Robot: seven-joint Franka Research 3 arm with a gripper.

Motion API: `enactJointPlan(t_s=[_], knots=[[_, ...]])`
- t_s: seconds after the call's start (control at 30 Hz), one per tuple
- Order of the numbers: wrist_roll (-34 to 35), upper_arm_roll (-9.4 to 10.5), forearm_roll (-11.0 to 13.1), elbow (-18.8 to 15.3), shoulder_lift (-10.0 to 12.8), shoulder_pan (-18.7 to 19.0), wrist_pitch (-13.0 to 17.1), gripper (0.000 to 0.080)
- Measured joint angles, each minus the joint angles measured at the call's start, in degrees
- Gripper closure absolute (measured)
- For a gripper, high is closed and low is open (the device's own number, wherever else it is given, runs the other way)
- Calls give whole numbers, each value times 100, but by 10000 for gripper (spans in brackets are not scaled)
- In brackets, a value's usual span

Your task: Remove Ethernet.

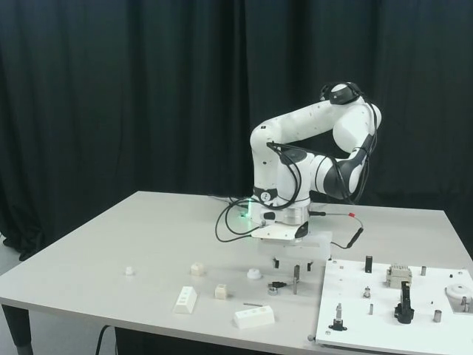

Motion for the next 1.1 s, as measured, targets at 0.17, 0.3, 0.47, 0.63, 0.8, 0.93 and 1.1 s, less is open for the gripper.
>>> enactJointPlan(t_s=[0.17,0.3,0.47,0.63,0.8,0.93,1.1], knots=[[-15,-35,-6,1,0,-2,-12,17],[-16,-69,-11,1,0,-2,-41,5],[-16,-97,-23,1,0,-3,-77,3],[-16,-138,-43,1,0,-4,-133,3],[-16,-166,-54,0,0,-4,-168,3],[-17,-182,-69,1,0,-4,-195,3],[-30,-203,-79,1,0,-4,-225,3]])
